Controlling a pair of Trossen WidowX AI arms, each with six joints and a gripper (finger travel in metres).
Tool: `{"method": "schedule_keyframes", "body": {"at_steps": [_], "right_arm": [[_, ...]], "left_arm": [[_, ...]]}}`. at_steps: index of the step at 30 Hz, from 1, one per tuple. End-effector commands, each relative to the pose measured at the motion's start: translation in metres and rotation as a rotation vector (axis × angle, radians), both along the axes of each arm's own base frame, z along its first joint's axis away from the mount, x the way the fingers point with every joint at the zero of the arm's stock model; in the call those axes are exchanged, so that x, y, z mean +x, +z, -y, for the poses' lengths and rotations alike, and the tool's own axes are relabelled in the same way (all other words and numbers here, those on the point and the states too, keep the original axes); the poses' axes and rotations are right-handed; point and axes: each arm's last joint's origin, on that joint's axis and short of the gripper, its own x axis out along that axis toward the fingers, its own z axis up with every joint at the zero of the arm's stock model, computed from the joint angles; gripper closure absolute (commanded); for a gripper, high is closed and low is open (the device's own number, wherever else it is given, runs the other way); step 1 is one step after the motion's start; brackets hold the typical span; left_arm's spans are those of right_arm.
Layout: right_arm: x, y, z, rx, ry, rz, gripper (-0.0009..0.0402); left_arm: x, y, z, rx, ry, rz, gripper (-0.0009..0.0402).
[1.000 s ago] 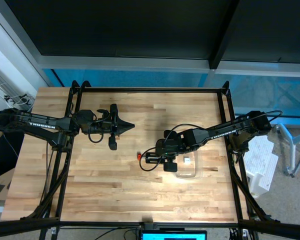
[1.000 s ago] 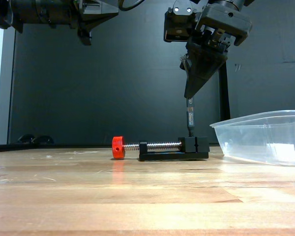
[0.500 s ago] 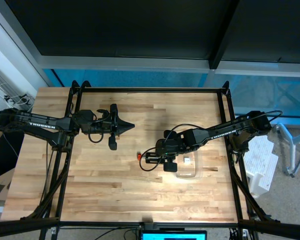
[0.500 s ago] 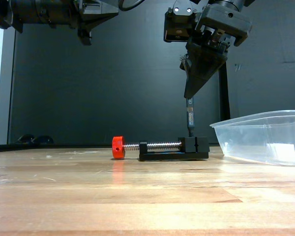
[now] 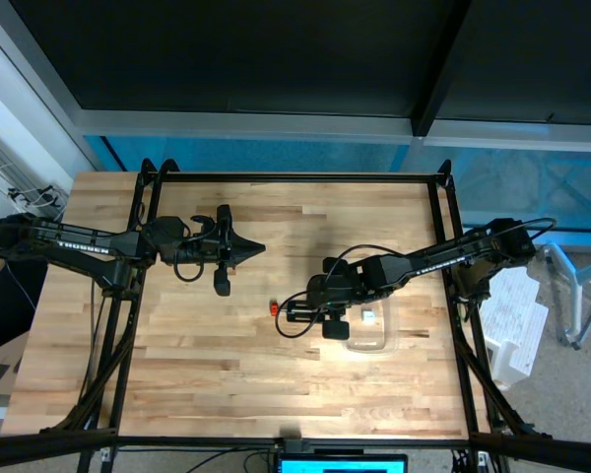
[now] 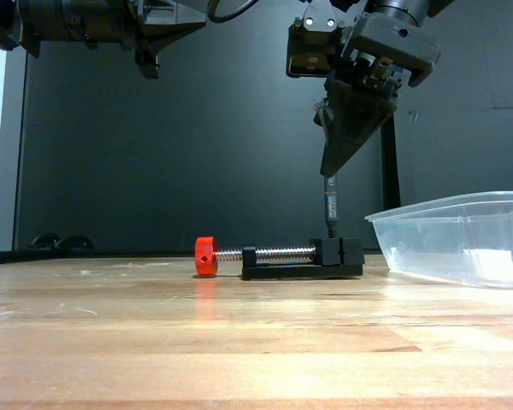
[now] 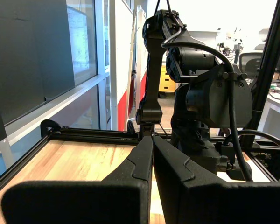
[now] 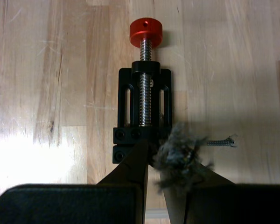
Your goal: Pick the usb-c connector and install on the hub
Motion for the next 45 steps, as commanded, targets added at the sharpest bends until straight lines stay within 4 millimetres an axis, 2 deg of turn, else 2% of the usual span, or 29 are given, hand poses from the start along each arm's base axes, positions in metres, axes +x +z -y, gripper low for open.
{"method": "schedule_keyframes", "body": {"at_steps": [1,24,38,45], "right_arm": [[-0.001,-0.007,0.0,0.001,0.0,-0.004,0.0393],[-0.002,-0.007,0.0,0.002,0.0,-0.001,0.0386],[0.001,0.009,0.0,0.002,0.0,0.007,0.0274],[-0.011,0.023,0.002,0.002,-0.006,-0.013,0.0218]], "left_arm": [[0.0,0.0,0.0,0.0,0.0,0.0,0.0393],[0.0,0.0,0.0,0.0,0.0,0.0,0.0393],[0.0,0.0,0.0,0.0,0.0,0.001,0.0393],[0.0,0.0,0.0,0.0,0.0,0.0,0.0393]]}}
